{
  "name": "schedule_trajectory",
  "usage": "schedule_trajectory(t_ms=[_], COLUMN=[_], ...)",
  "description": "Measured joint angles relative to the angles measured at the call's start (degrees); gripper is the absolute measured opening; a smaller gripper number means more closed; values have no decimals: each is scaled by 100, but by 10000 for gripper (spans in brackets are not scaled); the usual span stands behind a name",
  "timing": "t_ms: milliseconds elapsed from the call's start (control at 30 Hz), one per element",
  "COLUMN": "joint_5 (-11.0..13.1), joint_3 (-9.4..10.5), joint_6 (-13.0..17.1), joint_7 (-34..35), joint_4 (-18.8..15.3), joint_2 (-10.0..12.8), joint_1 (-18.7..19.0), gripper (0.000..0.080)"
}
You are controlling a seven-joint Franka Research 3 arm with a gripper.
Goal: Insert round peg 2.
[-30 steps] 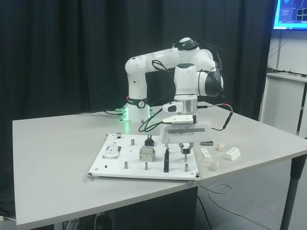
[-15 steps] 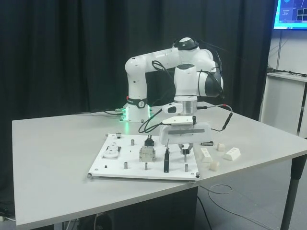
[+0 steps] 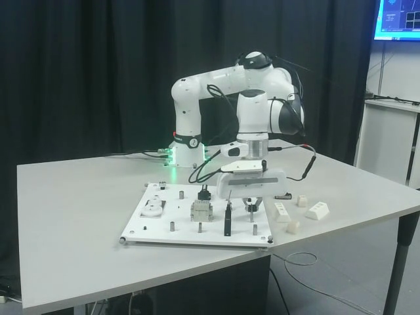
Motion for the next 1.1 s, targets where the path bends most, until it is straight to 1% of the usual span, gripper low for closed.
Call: schedule_trajectory(t_ms=[567,833,1100], joint_5=[10,12,14], joint_3=[11,73,76], joint_6=[-13,76,86], joint_7=[-3,-3,-3], joint_4=[-25,-28,-28], joint_2=[0,6,6], joint_1=[54,42,44], gripper=[61,61,61])
